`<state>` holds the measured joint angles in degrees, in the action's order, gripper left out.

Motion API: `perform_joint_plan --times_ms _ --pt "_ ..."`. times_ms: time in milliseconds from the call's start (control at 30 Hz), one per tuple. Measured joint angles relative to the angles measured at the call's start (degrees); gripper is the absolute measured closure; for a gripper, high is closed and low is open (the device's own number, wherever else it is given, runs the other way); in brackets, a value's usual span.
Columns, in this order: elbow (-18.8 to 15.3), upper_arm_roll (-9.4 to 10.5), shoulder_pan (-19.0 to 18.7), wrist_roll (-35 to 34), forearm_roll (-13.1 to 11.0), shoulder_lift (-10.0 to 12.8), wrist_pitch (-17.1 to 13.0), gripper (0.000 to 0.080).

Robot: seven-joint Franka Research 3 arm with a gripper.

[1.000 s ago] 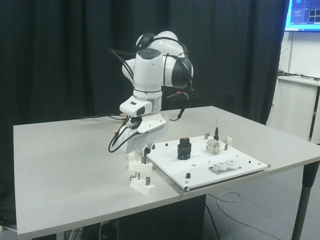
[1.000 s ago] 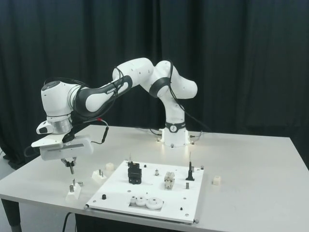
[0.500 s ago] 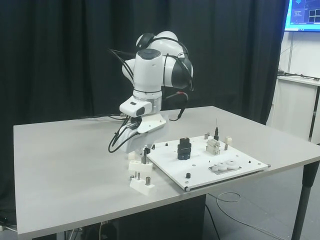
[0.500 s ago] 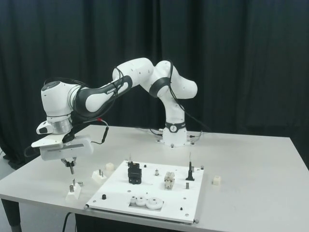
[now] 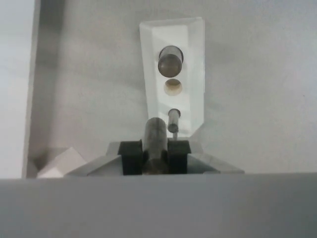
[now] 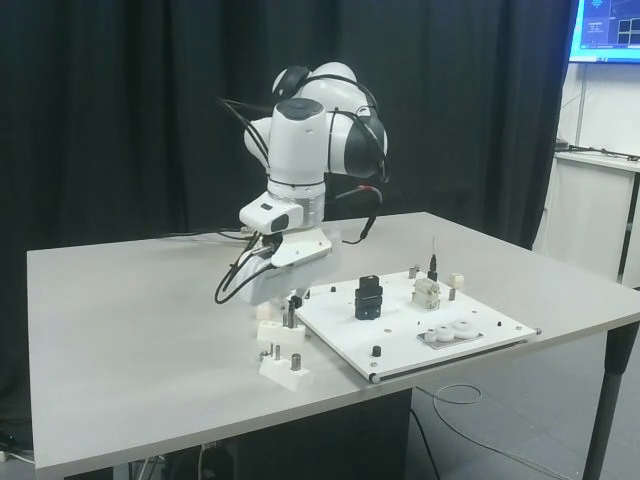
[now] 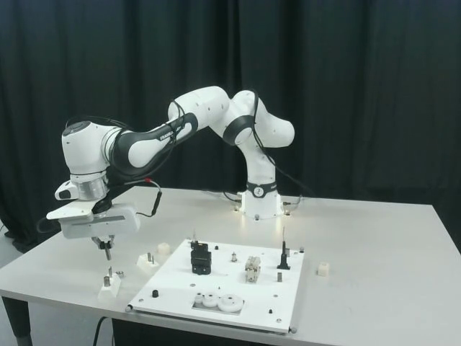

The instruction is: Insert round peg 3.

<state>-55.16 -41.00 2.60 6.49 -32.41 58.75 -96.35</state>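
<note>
Gripper (image 7: 106,247) at left of the second room frame, clamped on round peg (image 5: 155,144), held upright above the white peg holder (image 7: 109,287) near the table's front edge. White board (image 7: 238,288) sits centre-right, untouched.

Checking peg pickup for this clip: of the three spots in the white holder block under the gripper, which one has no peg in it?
The middle hole of the white holder block. A thick peg fills one end spot, a thin pin the other; the gripper holds a peg.
</note>
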Motion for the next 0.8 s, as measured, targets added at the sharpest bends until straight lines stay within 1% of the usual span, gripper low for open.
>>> perform_joint_plan --times_ms 133,233,500,600,800 --pt "0.07 0.05 -0.65 -1.75 0.0 -0.07 0.59 0.07" --pt "0.21 0.05 -1.34 -3.55 0.0 -0.25 1.6 0.07" --pt "0.21 0.07 -4.2 -8.65 0.15 -1.73 4.13 0.07" --pt "0.21 0.07 -5.46 -10.57 0.76 -2.35 4.71 0.07" --pt "0.21 0.1 -8.58 -15.18 2.74 -3.41 5.73 0.07"
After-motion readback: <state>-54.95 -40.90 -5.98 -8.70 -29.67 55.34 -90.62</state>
